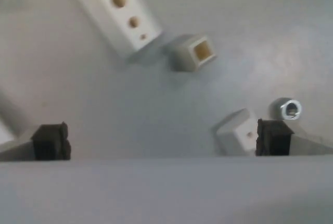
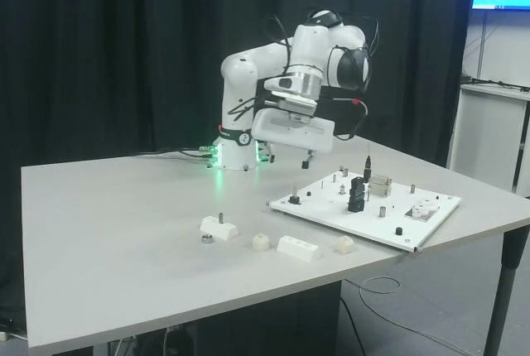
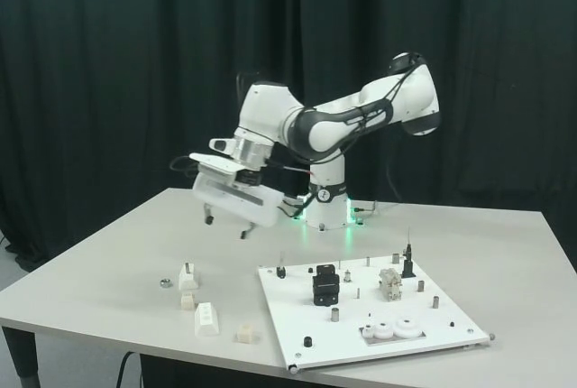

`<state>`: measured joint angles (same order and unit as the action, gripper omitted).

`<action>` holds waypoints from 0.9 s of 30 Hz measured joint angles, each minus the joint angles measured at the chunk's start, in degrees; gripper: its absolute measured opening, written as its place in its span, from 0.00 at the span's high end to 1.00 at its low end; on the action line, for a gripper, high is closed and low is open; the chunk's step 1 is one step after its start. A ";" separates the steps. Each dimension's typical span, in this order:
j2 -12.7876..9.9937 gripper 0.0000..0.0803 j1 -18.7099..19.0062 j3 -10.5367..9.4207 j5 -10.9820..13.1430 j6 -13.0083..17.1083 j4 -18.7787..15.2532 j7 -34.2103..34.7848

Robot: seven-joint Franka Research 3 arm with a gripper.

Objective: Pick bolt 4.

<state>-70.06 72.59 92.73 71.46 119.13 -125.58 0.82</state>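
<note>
open tool (image 2: 286, 158) high above bolt 4 (image 2: 220, 216) in white block (image 2: 219, 226)

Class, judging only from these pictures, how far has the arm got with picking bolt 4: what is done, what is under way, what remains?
Done: nothing is picked; the gripper is open and holds nothing. Under way: it hangs in the air above the grey table, over the loose white blocks; the wrist view shows a small block and a metal nut below. Left: descend, close on the bolt, lift. Which bolt is number 4 cannot be told.
</note>
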 joint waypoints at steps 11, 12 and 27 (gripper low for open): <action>-0.19 0.00 -8.36 -0.77 0.00 -0.16 4.01 -0.05; -0.21 0.00 -9.13 -0.83 0.00 -0.22 4.22 -0.05; -1.96 0.00 -19.29 -1.14 6.15 -4.36 5.05 -3.52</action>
<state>-72.02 53.31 91.59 77.60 114.78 -120.54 -2.70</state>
